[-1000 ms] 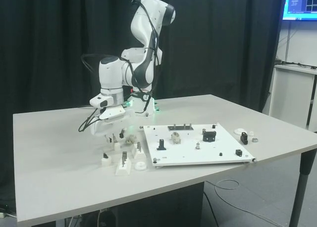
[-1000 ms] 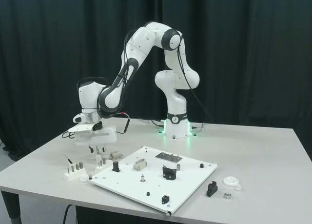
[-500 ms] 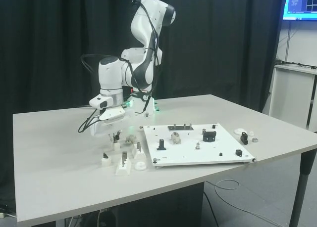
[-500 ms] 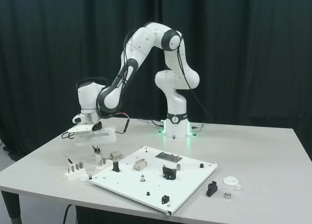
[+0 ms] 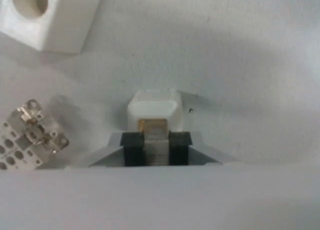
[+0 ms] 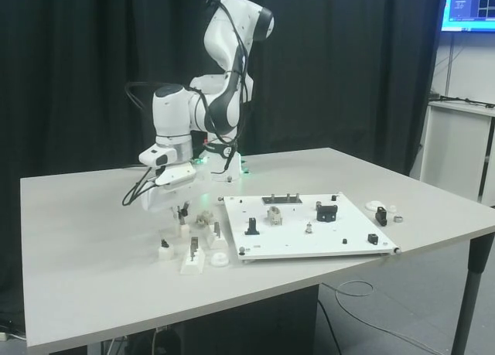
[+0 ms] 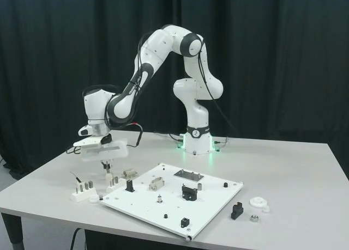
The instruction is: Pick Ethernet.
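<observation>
Wrist view: hand [image 5: 156, 149] clenched on Ethernet plug [image 5: 156, 132], black pads either side, white holder block [image 5: 152, 105] just beneath, multi-pin connector [image 5: 31, 135] off to one side.

First room view: hand [image 6: 182, 210] hovered low over cluster of white part holders [image 6: 191, 254], beside white assembly board [image 6: 305, 227]. Best move, by my read: lift straight up, no sideways drift, grip held firm.

Second room view: white peg stand [image 7: 82, 191] near; grey bench [image 7: 294, 174] open far side, clear air above.

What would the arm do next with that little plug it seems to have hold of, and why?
Probably lift straight up a bit more. In the wrist view the pincer is shut on the Ethernet plug, directly above its white holder. A straight lift should carry it clear of the other small parts on the grey table.
</observation>
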Robot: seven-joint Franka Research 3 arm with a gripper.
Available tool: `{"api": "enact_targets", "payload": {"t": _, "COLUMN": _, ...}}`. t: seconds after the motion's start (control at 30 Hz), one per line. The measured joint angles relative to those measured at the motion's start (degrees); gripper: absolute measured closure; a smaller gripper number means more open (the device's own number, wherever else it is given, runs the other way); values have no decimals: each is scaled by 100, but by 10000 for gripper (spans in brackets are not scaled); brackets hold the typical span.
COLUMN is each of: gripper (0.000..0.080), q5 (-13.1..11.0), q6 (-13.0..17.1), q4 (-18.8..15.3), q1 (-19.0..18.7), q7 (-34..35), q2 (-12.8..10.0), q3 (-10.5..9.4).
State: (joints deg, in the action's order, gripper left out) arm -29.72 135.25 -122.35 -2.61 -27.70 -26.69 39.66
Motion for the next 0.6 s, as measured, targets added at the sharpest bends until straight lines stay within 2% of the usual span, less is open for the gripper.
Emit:
{"api": "enact_targets", "payload": {"t": 0.13, "gripper": 703, "q5": 81, "q6": -232, "q4": 153, "q1": -2, "q7": 37, "q2": 0, "q3": 54}}
{"api": "enact_targets", "payload": {"t": 0.4, "gripper": 705, "q5": 441, "q6": -748, "q4": 468, "q1": -3, "q7": 415, "q2": 1, "q3": 133}}
{"api": "enact_targets", "payload": {"t": 0.6, "gripper": 705, "q5": 668, "q6": -975, "q4": 637, "q1": -10, "q7": 640, "q2": 1, "q3": 133}}
